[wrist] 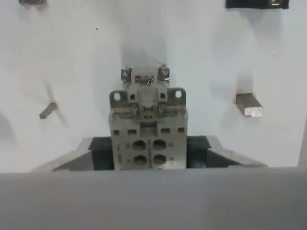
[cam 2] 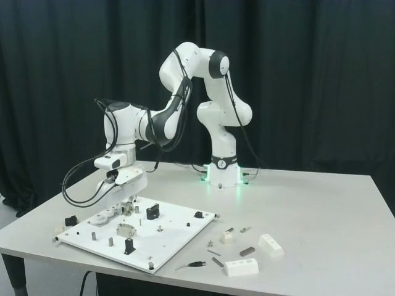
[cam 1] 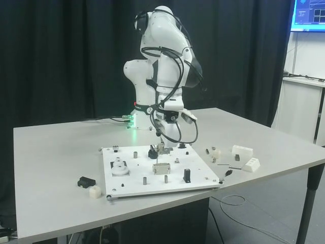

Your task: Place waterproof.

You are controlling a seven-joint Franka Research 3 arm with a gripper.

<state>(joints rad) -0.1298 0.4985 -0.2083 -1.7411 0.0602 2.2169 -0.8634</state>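
Held between the gripper [wrist: 149,155] fingers, the grey waterproof connector [wrist: 146,122] is seen pinched just above the white board [wrist: 201,57] in the wrist view. On the board, a small metal peg [wrist: 48,109] is seen to one side of it and a metal block [wrist: 248,105] to the other. From the first room view, the white arm [cam 1: 165,66] is bent over the grey table [cam 1: 56,147].

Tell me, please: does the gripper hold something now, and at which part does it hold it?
Yes. The gripper holds the grey connector block by its two opposite sides, at the end nearest the wrist.
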